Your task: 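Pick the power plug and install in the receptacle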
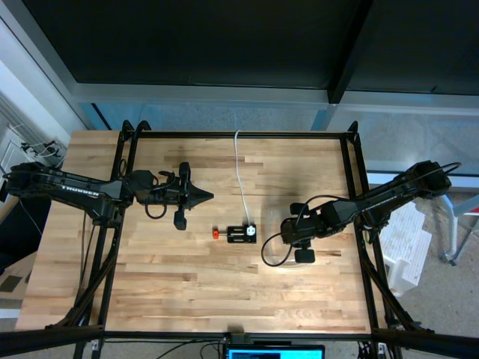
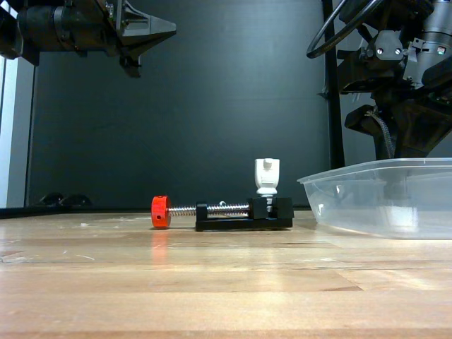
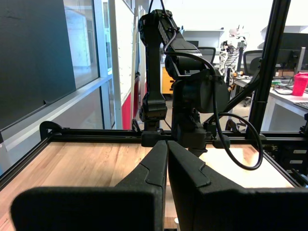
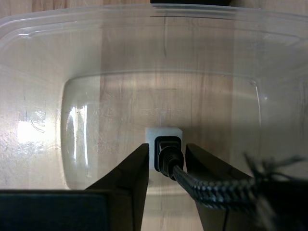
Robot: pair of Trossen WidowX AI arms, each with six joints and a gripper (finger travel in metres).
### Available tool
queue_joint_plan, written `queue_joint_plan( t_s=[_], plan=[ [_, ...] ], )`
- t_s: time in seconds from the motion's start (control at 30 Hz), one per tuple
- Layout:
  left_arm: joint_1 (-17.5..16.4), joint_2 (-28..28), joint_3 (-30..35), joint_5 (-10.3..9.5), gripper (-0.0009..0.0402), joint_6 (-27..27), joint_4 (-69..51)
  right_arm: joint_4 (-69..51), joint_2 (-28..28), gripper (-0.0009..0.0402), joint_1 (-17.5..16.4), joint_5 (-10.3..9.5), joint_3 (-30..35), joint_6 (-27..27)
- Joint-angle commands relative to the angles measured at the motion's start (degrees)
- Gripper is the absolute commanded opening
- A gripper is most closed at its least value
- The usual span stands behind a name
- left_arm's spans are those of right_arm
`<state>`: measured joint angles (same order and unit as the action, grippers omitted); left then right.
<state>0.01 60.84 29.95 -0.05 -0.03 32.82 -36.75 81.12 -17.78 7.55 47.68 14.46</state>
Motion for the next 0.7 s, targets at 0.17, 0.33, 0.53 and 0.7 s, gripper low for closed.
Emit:
queue_joint_plan(
  t_s=[0.17, 0.33, 0.53, 0.7],
  plan=[
    [0.0, 0.0, 0.0, 0.02, 0.0000, 0.0, 0.0, 0.0, 0.0, 0.0059, 0.0, 0.48, 0.0, 0.0],
    [0.0, 0.0, 0.0, 0.02, 0.0000, 0.0, 0.0, 0.0, 0.0, 0.0025, 0.0, 0.48, 0.0, 0.0],
    [0.0, 0.0, 0.0, 0.02, 0.0000, 0.0, 0.0, 0.0, -0.1, 0.0003, 0.0, 0.48, 0.0, 0.0],
    [0.0, 0.0, 0.0, 0.02, 0.0000, 0.0, 0.0, 0.0, -0.5, -0.0001, 0.0, 0.59, 0.0, 0.0]
  ],
)
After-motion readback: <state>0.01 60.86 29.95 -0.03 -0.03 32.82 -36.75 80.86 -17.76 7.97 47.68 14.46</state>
